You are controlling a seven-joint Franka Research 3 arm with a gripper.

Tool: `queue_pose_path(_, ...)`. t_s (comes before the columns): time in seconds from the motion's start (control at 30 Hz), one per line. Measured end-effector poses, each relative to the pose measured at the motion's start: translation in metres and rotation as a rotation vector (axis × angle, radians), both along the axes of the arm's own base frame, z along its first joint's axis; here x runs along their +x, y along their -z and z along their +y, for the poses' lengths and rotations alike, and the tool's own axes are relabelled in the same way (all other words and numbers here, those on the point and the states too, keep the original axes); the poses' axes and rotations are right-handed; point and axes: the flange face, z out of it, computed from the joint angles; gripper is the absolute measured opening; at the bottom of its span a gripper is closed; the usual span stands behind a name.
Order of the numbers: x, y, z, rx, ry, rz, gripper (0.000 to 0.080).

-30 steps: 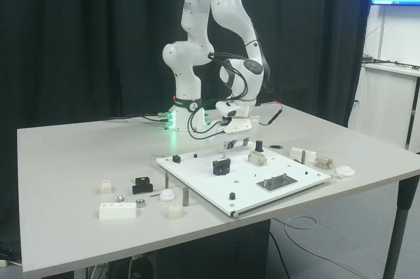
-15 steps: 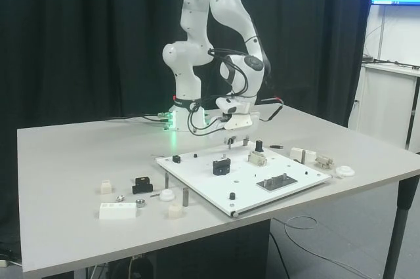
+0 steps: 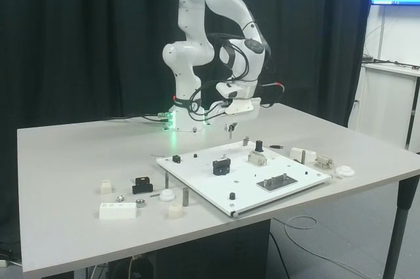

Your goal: Remove round peg 2.

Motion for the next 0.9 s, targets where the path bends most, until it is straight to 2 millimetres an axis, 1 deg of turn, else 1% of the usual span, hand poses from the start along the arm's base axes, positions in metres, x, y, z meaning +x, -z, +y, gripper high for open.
queue_pose_path(0.43, 0.0008, -0.0026, -0.0030, -0.001, 0.013, -0.010, 0.0072)
queue_pose_path(0.9, 0.0007, 0.0033, -0.0084, -0.017, 0.053, -0.009, 0.0072)
